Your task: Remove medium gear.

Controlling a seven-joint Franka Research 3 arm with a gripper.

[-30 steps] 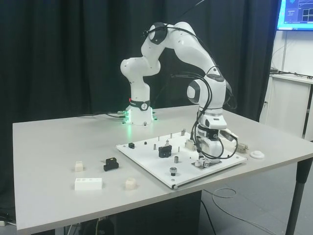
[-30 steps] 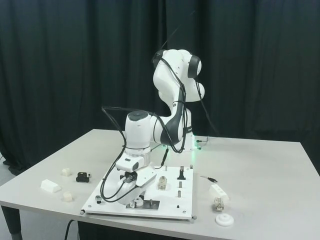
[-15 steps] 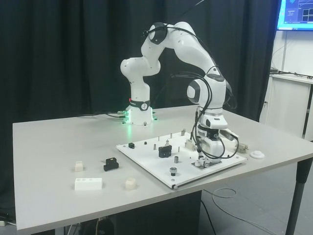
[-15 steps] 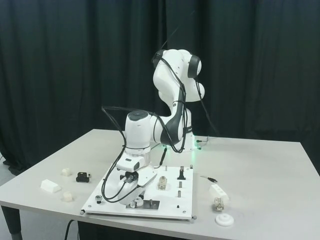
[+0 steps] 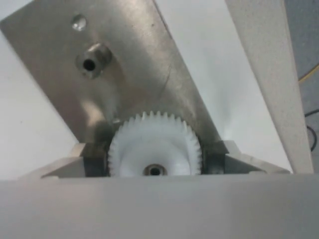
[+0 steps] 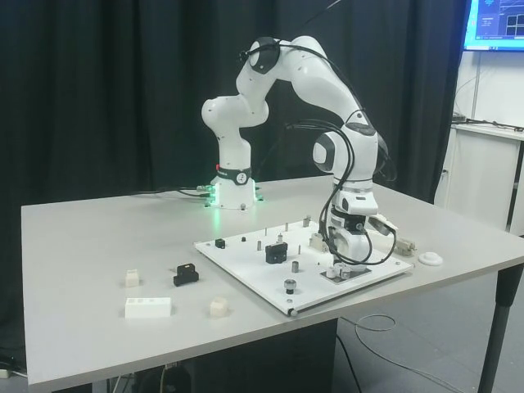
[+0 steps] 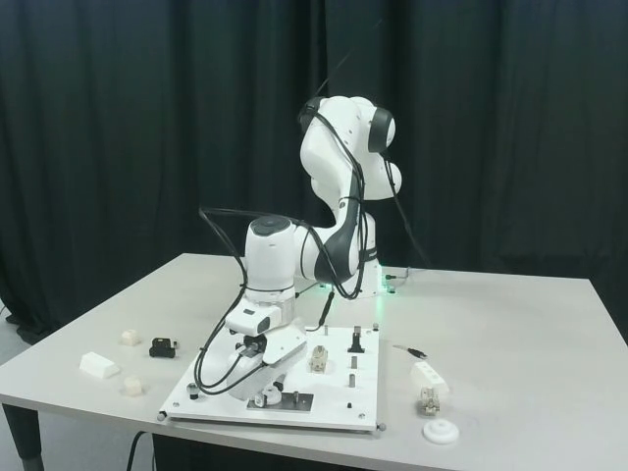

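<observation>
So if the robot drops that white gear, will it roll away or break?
The white gear looks like stiff plastic, so it probably won't break. It's round and flat, so on edge it might roll, though its teeth would likely slow it. It looks light. The jaws sit against both sides.

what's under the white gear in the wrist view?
The white gear sits over a grey metal plate that lies on the white board. The pincer grips it from both sides. Its shaft and the plate patch beneath are covered.

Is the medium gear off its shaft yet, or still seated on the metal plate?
Cannot tell. The wrist view shows the gripper shut on the white gear, fingers pressing both sides, over the metal plate.
</observation>
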